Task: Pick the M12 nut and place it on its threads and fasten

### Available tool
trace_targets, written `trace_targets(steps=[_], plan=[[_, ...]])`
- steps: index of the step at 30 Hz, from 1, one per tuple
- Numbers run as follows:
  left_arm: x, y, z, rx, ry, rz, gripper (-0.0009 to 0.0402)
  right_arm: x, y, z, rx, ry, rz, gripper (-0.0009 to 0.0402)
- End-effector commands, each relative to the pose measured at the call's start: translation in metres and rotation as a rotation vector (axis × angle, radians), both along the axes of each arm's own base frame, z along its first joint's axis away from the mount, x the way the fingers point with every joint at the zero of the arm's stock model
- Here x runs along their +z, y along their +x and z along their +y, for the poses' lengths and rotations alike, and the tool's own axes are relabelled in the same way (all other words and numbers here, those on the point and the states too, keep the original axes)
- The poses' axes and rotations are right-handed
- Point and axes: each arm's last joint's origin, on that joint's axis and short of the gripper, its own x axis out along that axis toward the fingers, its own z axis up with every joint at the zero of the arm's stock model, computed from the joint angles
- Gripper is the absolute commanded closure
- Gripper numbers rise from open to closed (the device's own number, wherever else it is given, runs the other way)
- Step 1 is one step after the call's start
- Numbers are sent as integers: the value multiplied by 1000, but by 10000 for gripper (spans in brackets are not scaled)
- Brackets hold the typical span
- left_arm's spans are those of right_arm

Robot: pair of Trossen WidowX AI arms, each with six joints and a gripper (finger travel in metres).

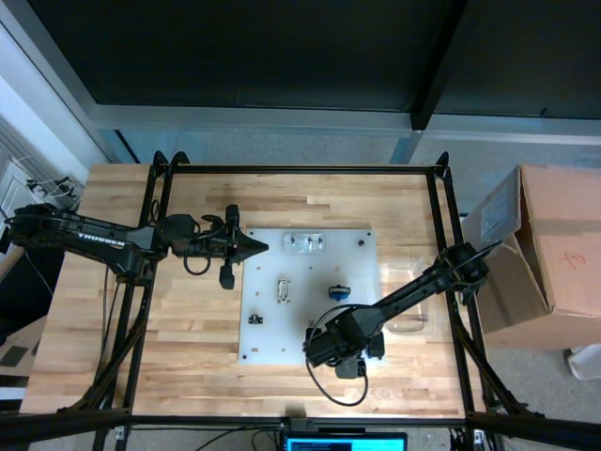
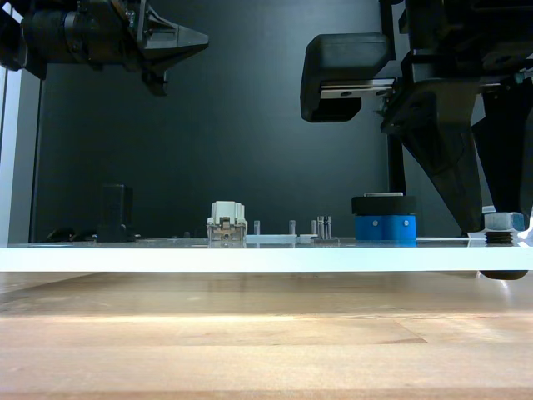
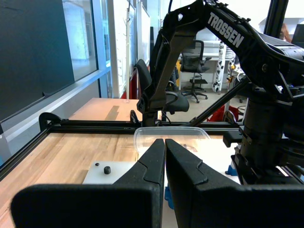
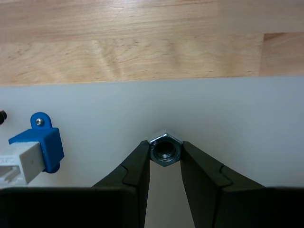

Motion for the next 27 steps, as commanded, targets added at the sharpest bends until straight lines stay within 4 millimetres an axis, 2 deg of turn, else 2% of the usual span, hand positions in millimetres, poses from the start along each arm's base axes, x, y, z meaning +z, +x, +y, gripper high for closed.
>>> trace_targets(steps=[1,6,14,27], plan=[[0,0,0,0,0,0,393,-1,1,0,-48,1,1,393],[0,0,0,0,0,0,393,-1,1,0,-207,8,12,393],[0,0,0,0,0,0,393,-1,1,-1,-565,21,42,393],[0,0,0,0,0,0,393,-2,-1,-1,-893,26,75,393]])
